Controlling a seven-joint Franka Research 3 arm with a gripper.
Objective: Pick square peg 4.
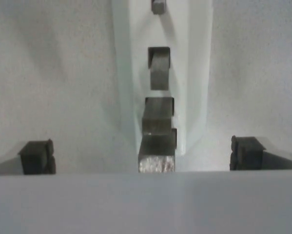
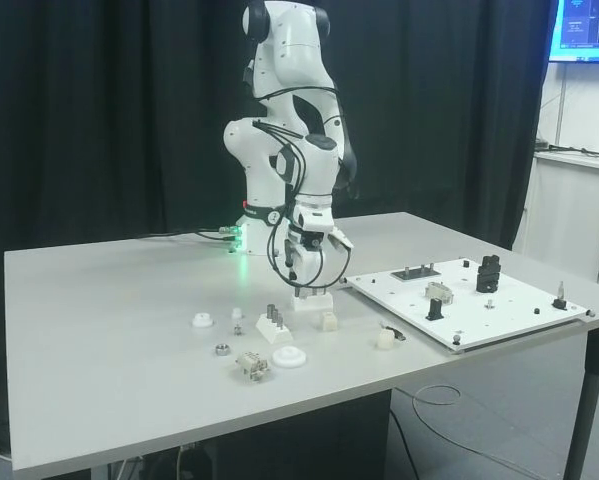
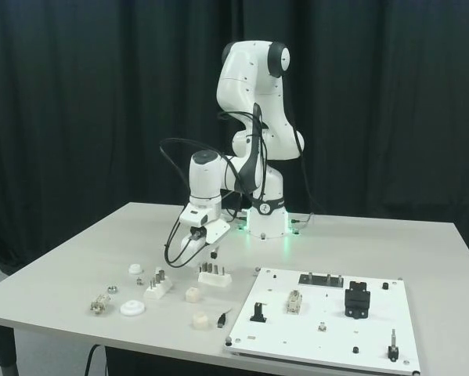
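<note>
On the left of the second room view a small metal connector (image 3: 100,304), a white gear (image 3: 131,309) and a white block with round pegs (image 3: 158,287) lie on the grey table (image 3: 77,266). Further right, the gripper (image 3: 207,244) hangs just above a white peg holder (image 3: 215,275); neither room camera shows how its fingers stand. The wrist view does: the two black fingertips (image 1: 37,157) are spread wide, apart from everything, with the holder (image 1: 124,73) running between them. In its slot stands a row of grey square pegs, the nearest one (image 1: 157,153) midway between the fingertips and ungripped; which of them is peg 4 cannot be told. At the right of both room views sits a white assembly board (image 3: 328,313) carrying black fixtures
</note>
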